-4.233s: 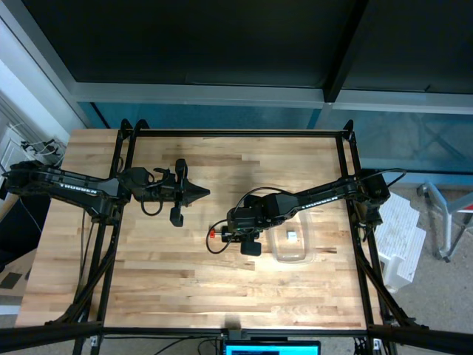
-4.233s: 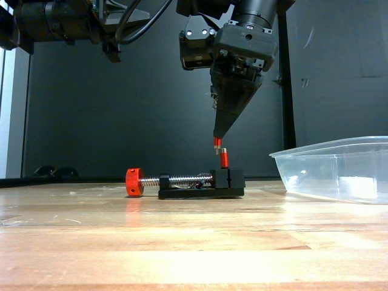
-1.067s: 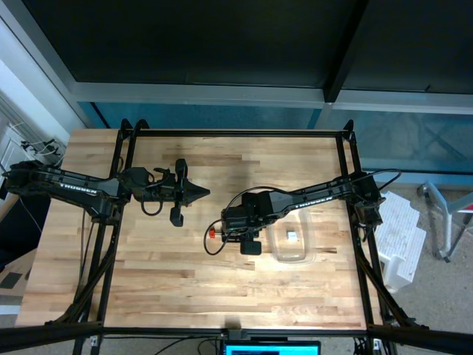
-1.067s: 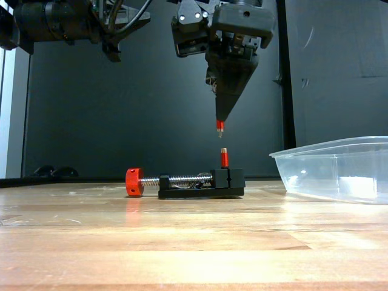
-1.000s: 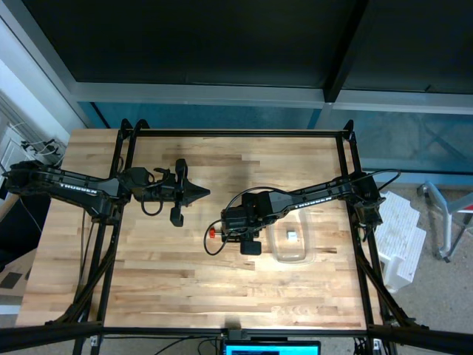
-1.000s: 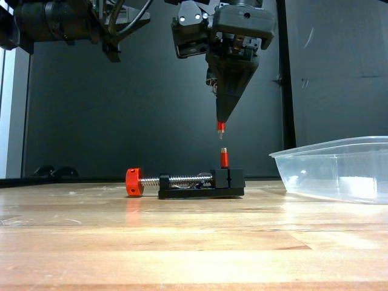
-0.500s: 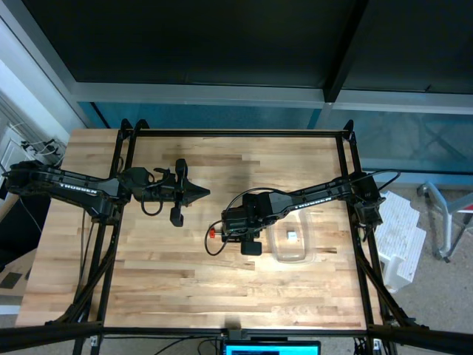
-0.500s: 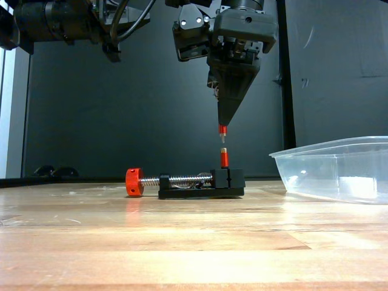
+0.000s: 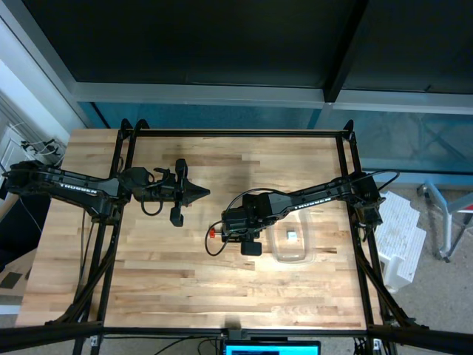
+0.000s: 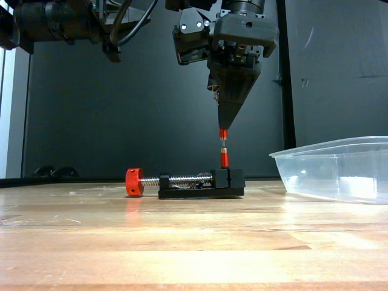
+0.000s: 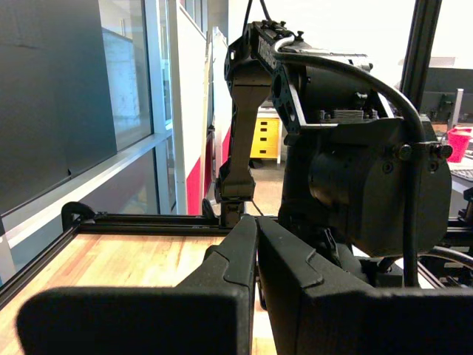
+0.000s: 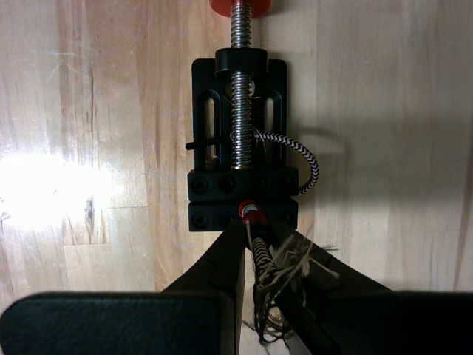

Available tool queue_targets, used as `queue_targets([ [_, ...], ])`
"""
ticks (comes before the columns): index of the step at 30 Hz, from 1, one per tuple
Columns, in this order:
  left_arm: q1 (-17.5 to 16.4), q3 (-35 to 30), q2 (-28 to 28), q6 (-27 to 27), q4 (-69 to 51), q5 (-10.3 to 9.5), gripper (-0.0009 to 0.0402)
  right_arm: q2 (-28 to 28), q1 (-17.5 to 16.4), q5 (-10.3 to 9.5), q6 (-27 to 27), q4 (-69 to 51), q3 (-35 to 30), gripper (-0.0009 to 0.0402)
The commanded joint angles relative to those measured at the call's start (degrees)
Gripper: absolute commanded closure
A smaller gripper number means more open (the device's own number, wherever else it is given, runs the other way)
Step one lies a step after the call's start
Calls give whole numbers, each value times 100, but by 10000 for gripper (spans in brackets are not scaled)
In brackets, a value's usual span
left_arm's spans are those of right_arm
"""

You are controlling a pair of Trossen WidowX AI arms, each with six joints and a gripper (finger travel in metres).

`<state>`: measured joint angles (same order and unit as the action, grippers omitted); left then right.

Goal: Pick the rca connector and install on the hub

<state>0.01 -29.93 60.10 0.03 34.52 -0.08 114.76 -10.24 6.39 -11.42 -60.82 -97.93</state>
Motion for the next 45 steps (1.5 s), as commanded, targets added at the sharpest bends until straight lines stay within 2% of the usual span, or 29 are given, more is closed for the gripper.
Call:
queue_targets([
  [1, 0, -2, 2, -2, 0, 2, 393, 0, -2, 2, -4, 9, 0, 389],
  [45, 0, -2, 2, -2, 2, 2, 393, 0, 0, 0, 39, 444, 385, 389],
])
